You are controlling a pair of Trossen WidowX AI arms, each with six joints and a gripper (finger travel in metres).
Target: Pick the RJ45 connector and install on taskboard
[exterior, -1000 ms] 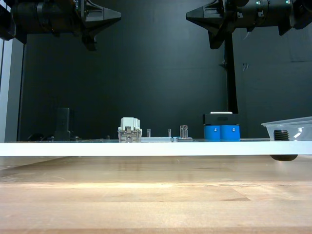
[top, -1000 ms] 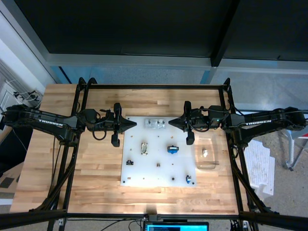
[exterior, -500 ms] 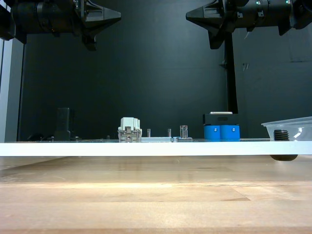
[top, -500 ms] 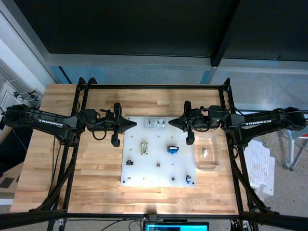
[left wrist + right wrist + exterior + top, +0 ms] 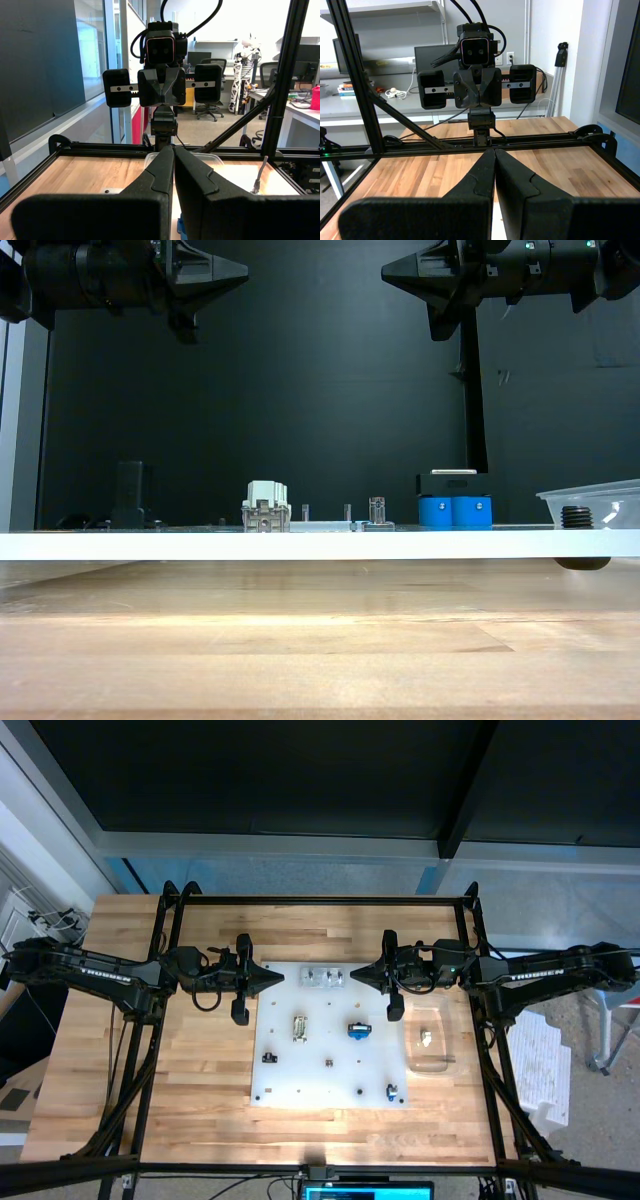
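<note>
White lettering, Trossen, runs along the left arm [image 5: 98, 972] and right arm [image 5: 525, 976]. Both hang high over the white board [image 5: 300, 1072]: left gripper [image 5: 278, 978] at its 10 o'clock, right gripper [image 5: 356, 973] at 1 o'clock, each closed tight, holding nothing. At 3 o'clock a clear tray [image 5: 444, 1065] holds a pale shape [image 5: 427, 1039]; the blue jack [image 5: 392, 1094] is at 5 o'clock. Where the connector sits cannot be told.
</note>
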